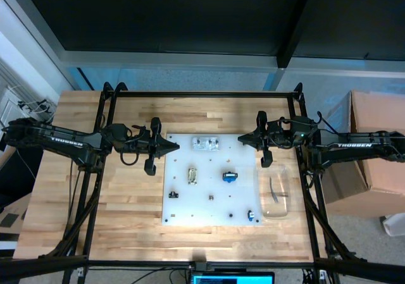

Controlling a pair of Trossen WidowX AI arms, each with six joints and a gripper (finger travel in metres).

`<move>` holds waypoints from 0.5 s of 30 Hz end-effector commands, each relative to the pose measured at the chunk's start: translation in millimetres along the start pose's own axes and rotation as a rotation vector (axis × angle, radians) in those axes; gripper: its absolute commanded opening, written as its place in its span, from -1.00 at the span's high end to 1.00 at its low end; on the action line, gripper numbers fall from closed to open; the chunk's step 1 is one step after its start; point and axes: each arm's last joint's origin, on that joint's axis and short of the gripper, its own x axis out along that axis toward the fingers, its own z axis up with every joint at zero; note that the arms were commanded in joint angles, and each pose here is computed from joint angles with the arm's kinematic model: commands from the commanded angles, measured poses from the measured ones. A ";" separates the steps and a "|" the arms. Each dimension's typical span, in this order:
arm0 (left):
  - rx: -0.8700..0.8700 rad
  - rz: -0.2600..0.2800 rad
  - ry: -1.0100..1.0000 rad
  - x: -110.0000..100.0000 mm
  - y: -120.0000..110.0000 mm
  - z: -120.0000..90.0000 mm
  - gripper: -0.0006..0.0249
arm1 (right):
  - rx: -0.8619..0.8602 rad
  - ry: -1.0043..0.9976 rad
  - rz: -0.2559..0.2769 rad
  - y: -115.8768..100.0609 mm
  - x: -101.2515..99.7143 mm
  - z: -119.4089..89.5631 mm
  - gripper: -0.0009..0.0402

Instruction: Remove the RJ45 connector from the taskboard and place in the container

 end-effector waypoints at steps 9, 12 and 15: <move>0.000 0.000 0.000 0.1 0.1 0.0 0.95 | 0.002 0.000 0.000 0.1 0.1 0.0 0.96; 0.000 0.000 0.000 0.1 0.1 0.0 0.95 | 0.003 0.000 0.000 0.1 0.1 0.0 0.96; 0.000 0.000 0.000 0.1 0.1 0.0 0.95 | 0.002 0.000 0.000 0.1 0.1 0.0 0.96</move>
